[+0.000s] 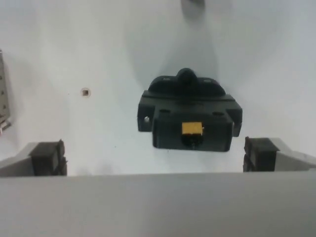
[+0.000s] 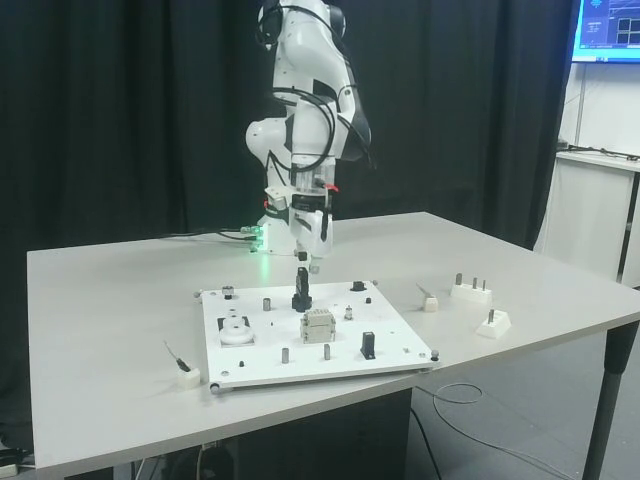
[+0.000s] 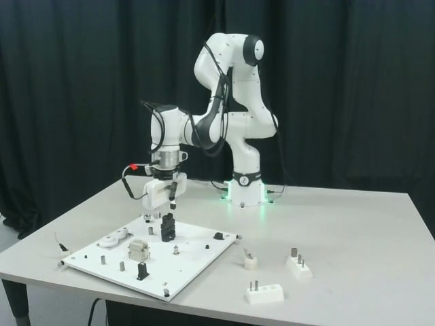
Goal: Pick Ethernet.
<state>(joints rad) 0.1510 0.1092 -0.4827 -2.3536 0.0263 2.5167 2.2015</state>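
- White board (image 2: 320,365) is seen lying on the grey tabletop (image 2: 120,300), with small fixtures spread over it: a round white disc (image 2: 236,332), a grey block (image 2: 317,326) and a black clip (image 2: 368,345).
- The black Ethernet connector (image 1: 189,114) is stood upright on the board, directly under the pincer (image 1: 154,157); in the room views a gap is seen between the two.
- The pincer is held open, its black pads (image 1: 48,157) spread wide to either side of the connector, touching nothing.
- Only in the wrist view is the connector's socket face shown, along with a small hole (image 1: 86,92) in the board beside it.
- Only in the room views are the white blocks with pins (image 3: 264,293) shown, set on the tabletop well apart from the board.
- A green light (image 2: 257,238) is seen at the arm's base.
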